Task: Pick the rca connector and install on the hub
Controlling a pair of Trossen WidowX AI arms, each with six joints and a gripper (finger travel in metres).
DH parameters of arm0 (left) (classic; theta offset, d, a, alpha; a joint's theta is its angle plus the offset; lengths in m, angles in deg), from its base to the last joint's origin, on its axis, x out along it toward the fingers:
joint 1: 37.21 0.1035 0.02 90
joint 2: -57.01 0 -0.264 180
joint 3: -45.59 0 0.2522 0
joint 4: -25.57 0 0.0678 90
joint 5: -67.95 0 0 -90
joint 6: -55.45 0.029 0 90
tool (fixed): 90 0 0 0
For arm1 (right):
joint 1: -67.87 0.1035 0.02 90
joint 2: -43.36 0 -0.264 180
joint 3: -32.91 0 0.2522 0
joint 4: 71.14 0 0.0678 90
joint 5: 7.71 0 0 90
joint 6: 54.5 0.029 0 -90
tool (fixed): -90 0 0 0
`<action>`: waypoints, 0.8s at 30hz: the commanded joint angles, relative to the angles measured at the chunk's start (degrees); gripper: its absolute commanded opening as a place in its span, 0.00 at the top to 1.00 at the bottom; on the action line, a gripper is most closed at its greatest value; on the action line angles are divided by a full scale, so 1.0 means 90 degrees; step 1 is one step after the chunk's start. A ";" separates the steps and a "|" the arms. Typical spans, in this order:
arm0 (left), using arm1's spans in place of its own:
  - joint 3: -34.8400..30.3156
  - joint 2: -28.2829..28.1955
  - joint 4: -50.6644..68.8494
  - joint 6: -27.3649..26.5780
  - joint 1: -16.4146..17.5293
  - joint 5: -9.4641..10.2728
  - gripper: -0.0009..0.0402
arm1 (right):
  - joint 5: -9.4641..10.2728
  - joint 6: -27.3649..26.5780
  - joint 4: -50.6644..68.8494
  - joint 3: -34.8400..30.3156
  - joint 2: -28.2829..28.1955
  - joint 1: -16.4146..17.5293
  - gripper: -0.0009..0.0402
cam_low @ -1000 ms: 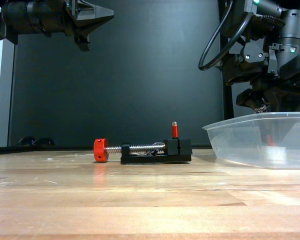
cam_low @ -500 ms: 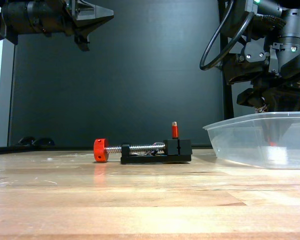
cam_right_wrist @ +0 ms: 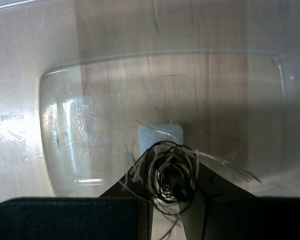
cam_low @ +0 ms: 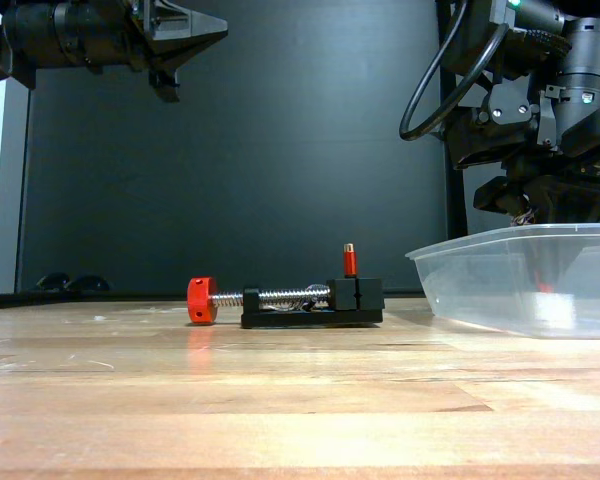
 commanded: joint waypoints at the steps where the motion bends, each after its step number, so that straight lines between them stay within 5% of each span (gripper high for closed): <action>1: 0.0000 0.0000 -0.0002 0.0002 0.0000 -0.0002 0.98 | -0.0002 0.0002 0.0005 -0.0005 0.0114 0.0000 0.97; 24: 0.0000 0.0000 -0.0002 0.0002 0.0000 -0.0002 0.98 | -0.0236 -0.0041 0.1489 -0.1066 0.0755 -0.0007 0.97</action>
